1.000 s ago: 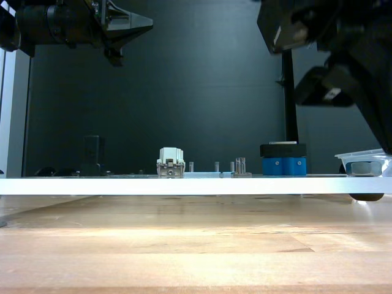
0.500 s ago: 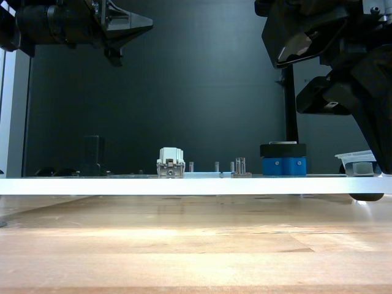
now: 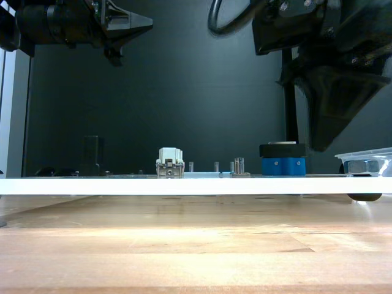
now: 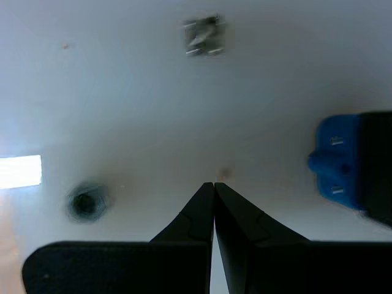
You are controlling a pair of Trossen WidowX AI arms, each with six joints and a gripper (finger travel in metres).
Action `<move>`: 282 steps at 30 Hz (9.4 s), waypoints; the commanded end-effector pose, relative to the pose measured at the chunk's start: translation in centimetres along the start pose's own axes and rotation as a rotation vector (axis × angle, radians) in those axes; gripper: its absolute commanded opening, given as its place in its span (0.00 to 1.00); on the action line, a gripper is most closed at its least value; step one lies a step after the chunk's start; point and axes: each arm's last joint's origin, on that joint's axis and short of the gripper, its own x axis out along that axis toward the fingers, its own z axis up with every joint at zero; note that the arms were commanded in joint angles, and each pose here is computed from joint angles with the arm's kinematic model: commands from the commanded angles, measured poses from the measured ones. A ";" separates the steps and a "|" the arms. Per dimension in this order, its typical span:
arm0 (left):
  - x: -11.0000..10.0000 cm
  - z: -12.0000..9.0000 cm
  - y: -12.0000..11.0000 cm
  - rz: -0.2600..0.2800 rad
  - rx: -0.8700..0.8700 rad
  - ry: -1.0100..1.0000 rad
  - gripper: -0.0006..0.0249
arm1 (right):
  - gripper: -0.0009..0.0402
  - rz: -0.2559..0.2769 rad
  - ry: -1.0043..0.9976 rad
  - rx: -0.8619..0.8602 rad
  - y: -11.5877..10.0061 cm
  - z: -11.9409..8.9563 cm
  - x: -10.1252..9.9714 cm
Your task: Unfasten the M12 nut and place it in the container
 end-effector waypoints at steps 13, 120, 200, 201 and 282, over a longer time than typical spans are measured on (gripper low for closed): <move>0.0 -0.1 0.0 0.000 0.000 0.008 0.02 | 0.02 0.398 0.082 0.071 1.6 0.9 -1.4; 0.0 -0.3 0.0 0.001 0.000 0.028 0.02 | 0.02 0.281 0.049 0.145 0.9 0.2 -1.2; 0.0 -0.3 0.0 0.000 0.000 0.032 0.03 | 0.58 0.185 0.165 0.799 1.2 0.9 -0.1; 0.0 -0.3 0.0 0.000 0.000 0.032 0.02 | 0.58 0.181 0.168 0.799 1.2 0.8 0.1; 0.0 -0.3 0.0 0.000 0.000 0.032 0.02 | 0.05 0.130 0.125 0.232 -12.3 -14.5 -2.1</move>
